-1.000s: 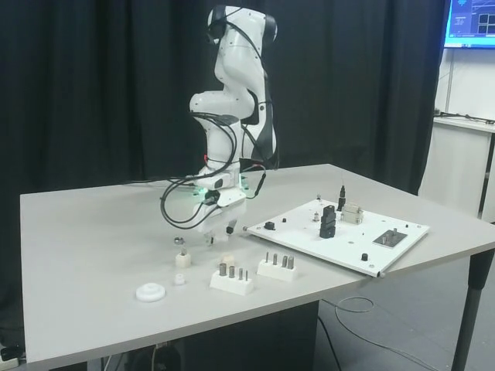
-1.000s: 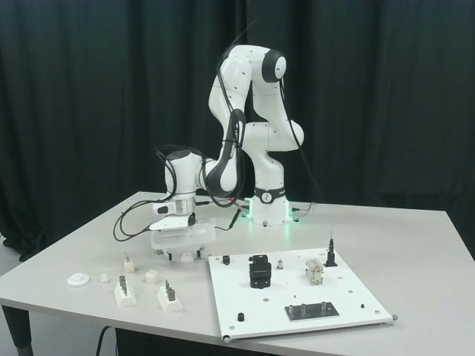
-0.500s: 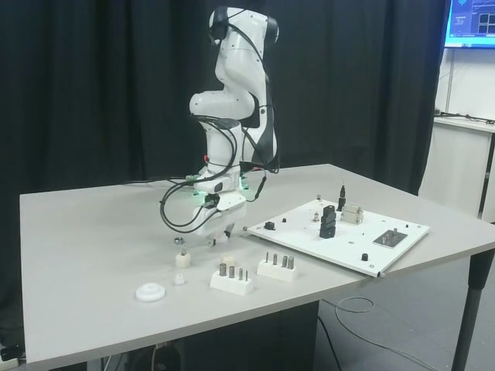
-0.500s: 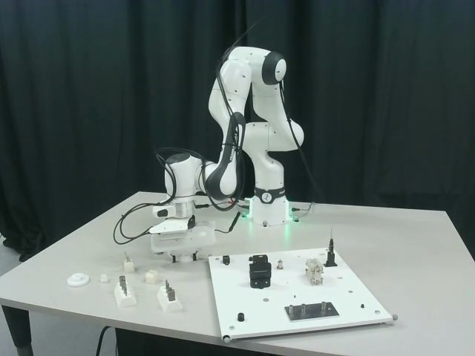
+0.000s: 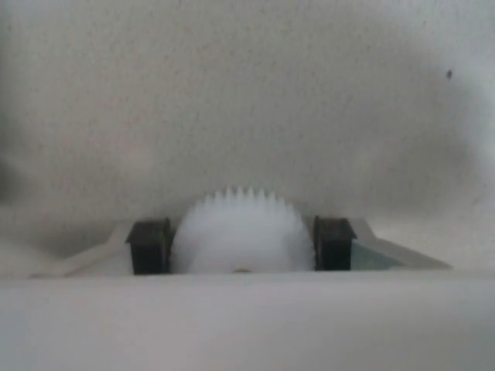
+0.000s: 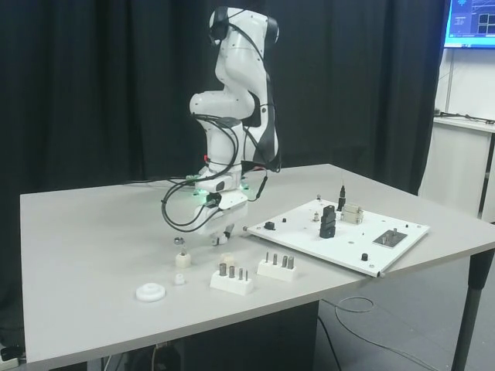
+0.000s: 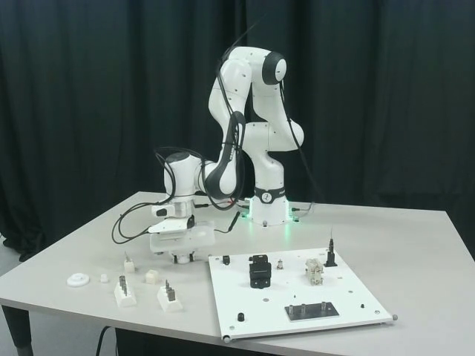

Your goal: Pick medium gear.

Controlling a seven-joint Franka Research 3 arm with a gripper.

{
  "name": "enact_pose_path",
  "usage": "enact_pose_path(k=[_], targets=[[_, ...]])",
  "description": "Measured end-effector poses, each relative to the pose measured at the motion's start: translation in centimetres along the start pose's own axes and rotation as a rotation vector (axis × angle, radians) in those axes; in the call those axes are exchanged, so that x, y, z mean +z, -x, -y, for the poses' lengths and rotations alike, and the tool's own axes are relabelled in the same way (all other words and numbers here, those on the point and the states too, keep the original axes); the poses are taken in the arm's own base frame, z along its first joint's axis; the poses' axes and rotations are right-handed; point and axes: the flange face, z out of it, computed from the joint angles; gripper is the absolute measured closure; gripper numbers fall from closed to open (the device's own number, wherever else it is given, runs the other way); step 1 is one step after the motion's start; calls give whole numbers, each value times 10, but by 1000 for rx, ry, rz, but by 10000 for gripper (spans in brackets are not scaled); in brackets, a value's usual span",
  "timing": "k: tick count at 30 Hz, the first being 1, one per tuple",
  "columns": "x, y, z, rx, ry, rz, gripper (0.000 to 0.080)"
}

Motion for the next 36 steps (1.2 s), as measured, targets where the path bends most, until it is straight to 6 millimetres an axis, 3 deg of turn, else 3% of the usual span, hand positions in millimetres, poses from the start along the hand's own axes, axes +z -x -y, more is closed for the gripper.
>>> enact_pose_path(k=[26, 36], targets=[[-19, -18, 2, -113, -31, 50, 405], [-37, -38, 13, -125, -55, 61, 405]])
